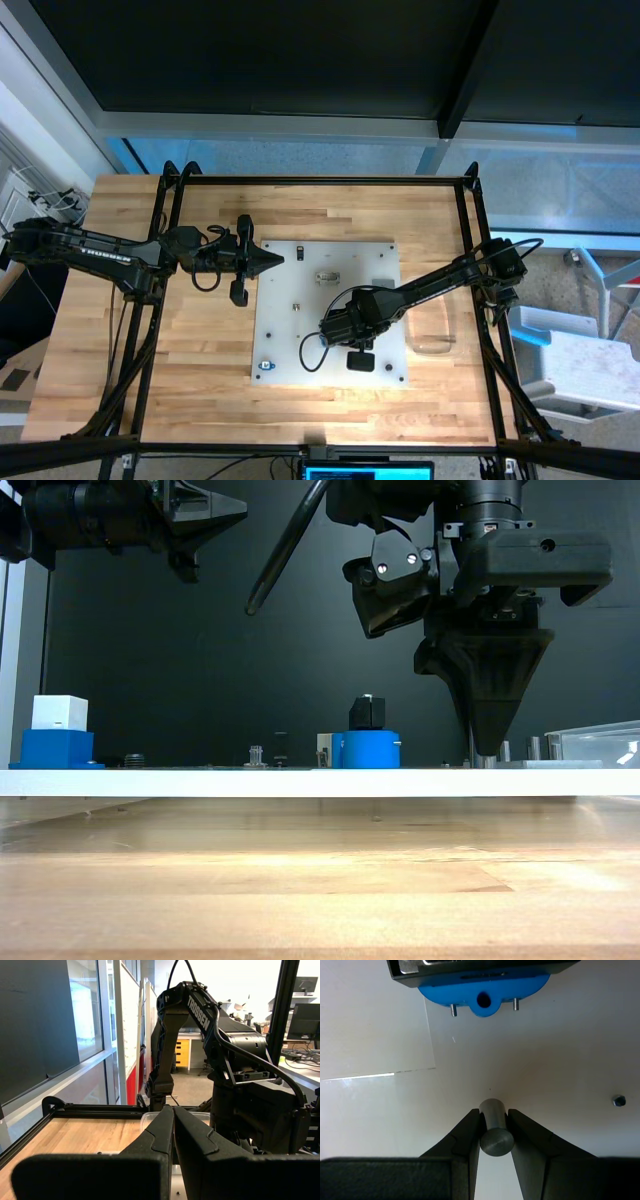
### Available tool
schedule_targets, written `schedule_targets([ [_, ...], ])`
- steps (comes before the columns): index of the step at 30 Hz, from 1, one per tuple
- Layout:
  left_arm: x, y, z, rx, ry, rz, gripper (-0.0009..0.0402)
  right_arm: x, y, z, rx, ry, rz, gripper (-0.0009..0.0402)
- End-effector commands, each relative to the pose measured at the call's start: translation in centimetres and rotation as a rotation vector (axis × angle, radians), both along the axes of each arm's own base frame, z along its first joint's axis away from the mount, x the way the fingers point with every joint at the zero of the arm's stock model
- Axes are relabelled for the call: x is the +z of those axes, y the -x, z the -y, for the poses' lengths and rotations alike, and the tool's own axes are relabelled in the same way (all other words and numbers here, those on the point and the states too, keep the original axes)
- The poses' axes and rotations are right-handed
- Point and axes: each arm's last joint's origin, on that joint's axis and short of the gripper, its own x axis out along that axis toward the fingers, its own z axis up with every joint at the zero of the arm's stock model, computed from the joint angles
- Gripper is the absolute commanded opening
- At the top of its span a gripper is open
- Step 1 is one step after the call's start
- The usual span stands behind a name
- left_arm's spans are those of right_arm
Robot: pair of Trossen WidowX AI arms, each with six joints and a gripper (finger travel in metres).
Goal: Pick the 16mm cylinder and place it in the taskboard
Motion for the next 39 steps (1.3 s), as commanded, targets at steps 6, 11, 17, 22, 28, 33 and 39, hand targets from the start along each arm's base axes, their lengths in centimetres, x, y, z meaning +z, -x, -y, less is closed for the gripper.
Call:
schedule_targets([
  [6,0.00,0.00,0.00,0.000,0.000,0.000,0.0000,-0.10,0.00,-0.04,0.001,-0.003,0.003,0.0045],
  [11,0.00,0.00,0.00,0.000,0.000,0.000,0.0000,-0.10,-0.01,-0.02,0.000,-0.004,0.003,0.0045],
  [17,0.00,0.00,-0.01,0.000,0.000,0.000,0.0000,-0.09,-0.03,-0.03,0.000,-0.005,0.005,0.0047],
  [22,0.00,0.00,0.00,0.000,0.000,0.000,0.0000,-0.09,-0.07,-0.04,0.000,-0.006,0.010,0.0077],
  [28,0.00,0.00,-0.01,0.000,0.000,0.000,0.0000,-0.08,-0.10,-0.05,-0.015,-0.008,0.013,0.0134],
  [33,0.00,0.00,0.00,0.000,0.000,0.000,0.0000,-0.08,-0.11,-0.05,-0.015,-0.008,0.014,0.0165],
  [39,0.00,0.00,-0.01,0.000,0.000,0.000,0.0000,-0.04,-0.08,-0.06,-0.015,-0.009,0.014,0.0180],
])
